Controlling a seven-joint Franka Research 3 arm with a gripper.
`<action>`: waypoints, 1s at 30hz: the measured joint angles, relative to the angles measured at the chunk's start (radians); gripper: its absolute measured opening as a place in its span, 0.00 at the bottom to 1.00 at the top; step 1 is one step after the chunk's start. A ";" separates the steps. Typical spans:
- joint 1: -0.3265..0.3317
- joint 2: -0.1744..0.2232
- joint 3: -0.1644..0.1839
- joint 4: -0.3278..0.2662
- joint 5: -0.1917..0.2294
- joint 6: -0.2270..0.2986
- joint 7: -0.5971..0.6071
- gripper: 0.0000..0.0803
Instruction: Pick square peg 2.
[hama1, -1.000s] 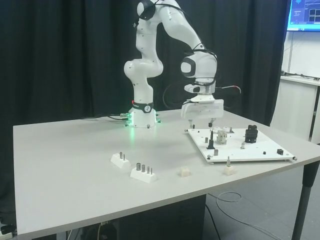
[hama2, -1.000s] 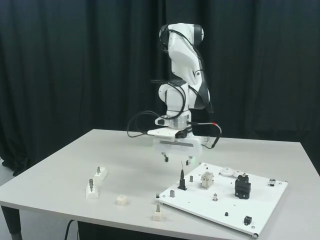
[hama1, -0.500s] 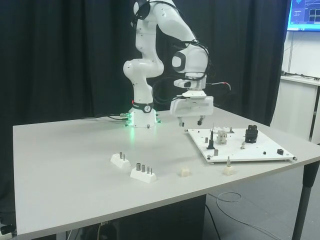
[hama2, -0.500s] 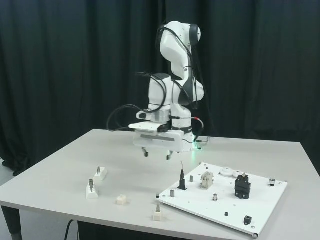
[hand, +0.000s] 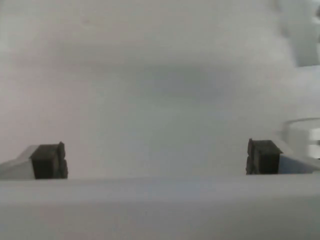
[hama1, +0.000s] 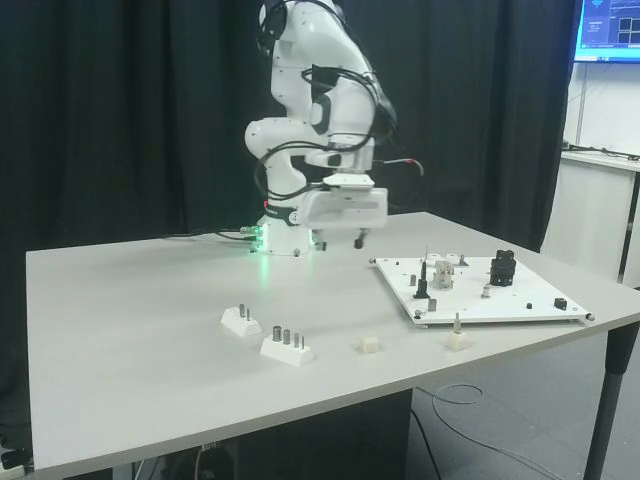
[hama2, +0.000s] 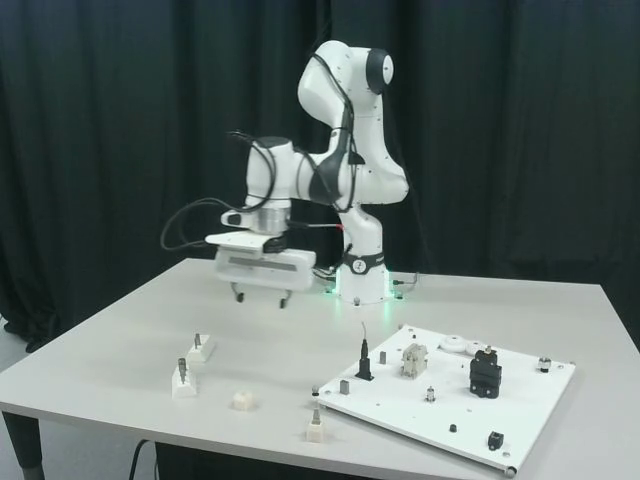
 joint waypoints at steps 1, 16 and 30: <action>-0.008 0.004 -0.005 0.006 0.000 0.000 -0.016 1.00; -0.106 0.100 -0.066 0.094 0.013 0.015 -0.291 1.00; -0.171 0.186 -0.098 0.119 0.129 0.031 -0.493 1.00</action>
